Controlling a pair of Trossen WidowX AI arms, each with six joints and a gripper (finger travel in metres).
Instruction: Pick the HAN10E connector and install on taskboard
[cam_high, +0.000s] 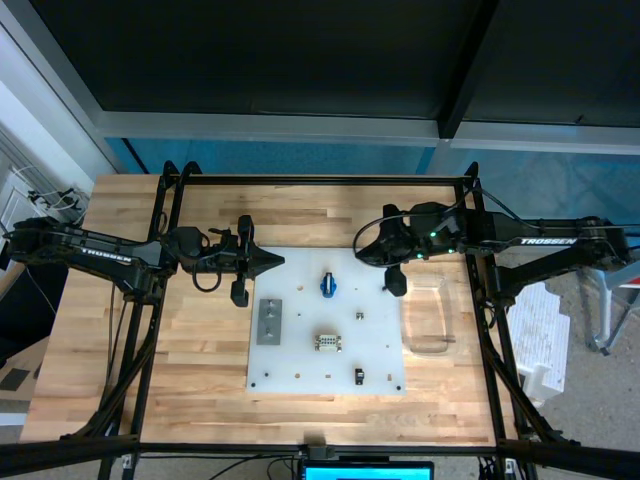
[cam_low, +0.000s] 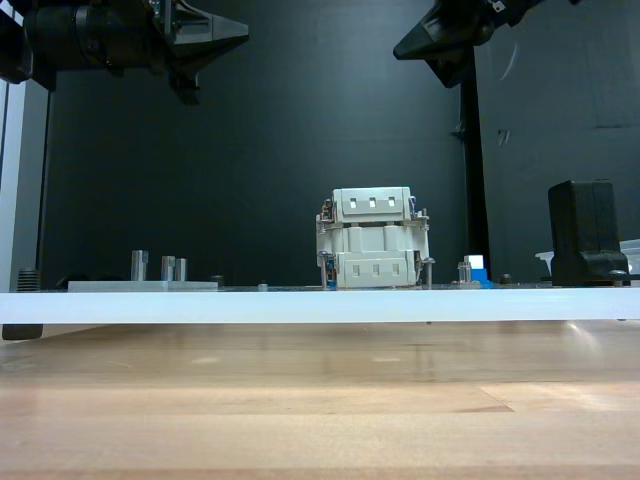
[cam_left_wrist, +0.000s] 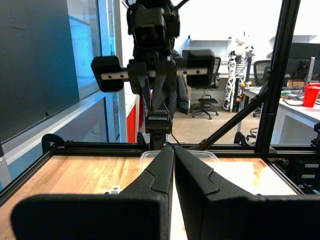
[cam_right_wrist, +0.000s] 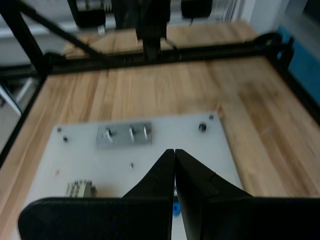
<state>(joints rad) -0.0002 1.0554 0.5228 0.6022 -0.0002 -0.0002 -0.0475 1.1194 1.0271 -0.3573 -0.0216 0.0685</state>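
Tabletop (cam_low: 300, 420) in front, taskboard (cam_high: 300, 375) on it, HAN10E connector (cam_low: 372, 240) standing mid-board.
Left hand (cam_left_wrist: 173, 150) and right hand (cam_right_wrist: 174, 151) hover clenched and empty above the board; the installation looks complete.

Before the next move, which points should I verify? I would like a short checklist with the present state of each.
1. Small beige-grey HAN10E connector block stands on the large white square taskboard: ok.
2. Connector upright, touched by neither gripper: ok.
3. Connector fully seated: cannot tell.
4. Left gripper, high over the board's far left edge, open for grasping: not ok, shut.
5. Right gripper, high over the board's far right part, open: not ok, shut.
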